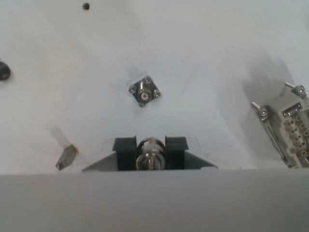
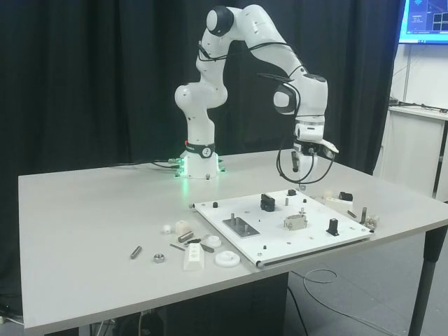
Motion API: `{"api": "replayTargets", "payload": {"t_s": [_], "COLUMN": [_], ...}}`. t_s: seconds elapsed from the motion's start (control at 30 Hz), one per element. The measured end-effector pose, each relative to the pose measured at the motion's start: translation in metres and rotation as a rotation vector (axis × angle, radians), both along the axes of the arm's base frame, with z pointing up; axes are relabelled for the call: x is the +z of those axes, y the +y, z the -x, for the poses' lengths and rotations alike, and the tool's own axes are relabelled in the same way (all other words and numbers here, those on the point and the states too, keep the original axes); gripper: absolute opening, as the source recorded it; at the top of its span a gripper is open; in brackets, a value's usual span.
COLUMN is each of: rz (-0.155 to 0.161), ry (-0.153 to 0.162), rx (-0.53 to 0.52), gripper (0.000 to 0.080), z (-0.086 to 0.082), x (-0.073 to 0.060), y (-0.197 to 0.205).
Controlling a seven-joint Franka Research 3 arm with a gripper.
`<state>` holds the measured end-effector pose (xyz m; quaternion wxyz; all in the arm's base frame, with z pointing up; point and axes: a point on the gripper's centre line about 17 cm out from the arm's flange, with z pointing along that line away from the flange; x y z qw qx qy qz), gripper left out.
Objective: Place BNC.
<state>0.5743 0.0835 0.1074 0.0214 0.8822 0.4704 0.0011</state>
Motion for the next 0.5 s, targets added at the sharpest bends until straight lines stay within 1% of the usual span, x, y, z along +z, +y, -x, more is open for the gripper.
{"api": "replayTargets", "payload": {"t_s": [0.1, 0.3, 0.43, 0.5], "rz": [0.0, -0.003, -0.008, -0.009], "ry": [-0.002, -0.013, -0.024, -0.027], "rx": [-0.01, -0.076, -0.177, -0.203], "gripper": [0.012, 0.012, 0.012, 0.012], "z": [-0.0006, -0.0029, -0.005, -0.0056], "x": [0.0003, 0.0012, 0.0019, 0.0022], "y": [0.0003, 0.0007, 0.0011, 0.0016]}}
